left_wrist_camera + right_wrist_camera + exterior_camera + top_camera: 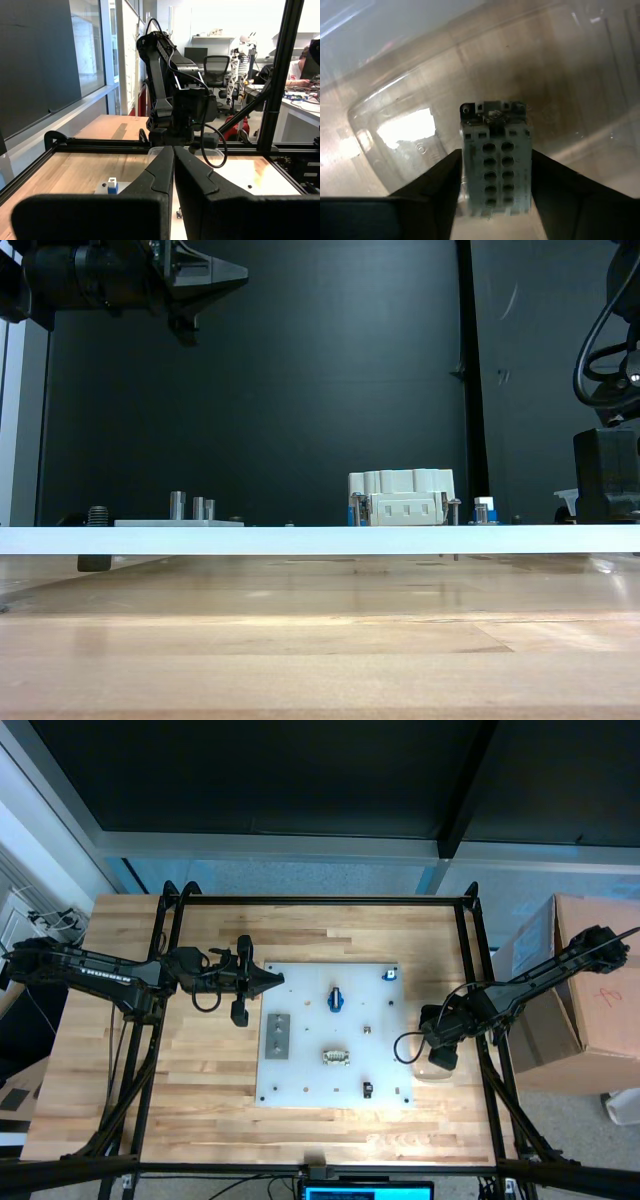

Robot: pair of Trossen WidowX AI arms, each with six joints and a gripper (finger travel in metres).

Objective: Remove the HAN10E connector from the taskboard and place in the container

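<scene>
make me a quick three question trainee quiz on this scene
1. True or false: the left gripper, high over the taskboard's left edge, is shut and empty.
2. What holds the HAN10E connector? A left gripper B right gripper C its seat
3. Fill in: the right gripper is over the clear ____ right of the taskboard.
Key: 1 true; 2 B; 3 container

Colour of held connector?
Light grey connector; right wrist view, where right hand holds it over container; left hand above board's edge.

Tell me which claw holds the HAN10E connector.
The right claw, shut on the grey HAN10E connector over the clear plastic container; the left claw is shut, empty, above the white board.
</scene>
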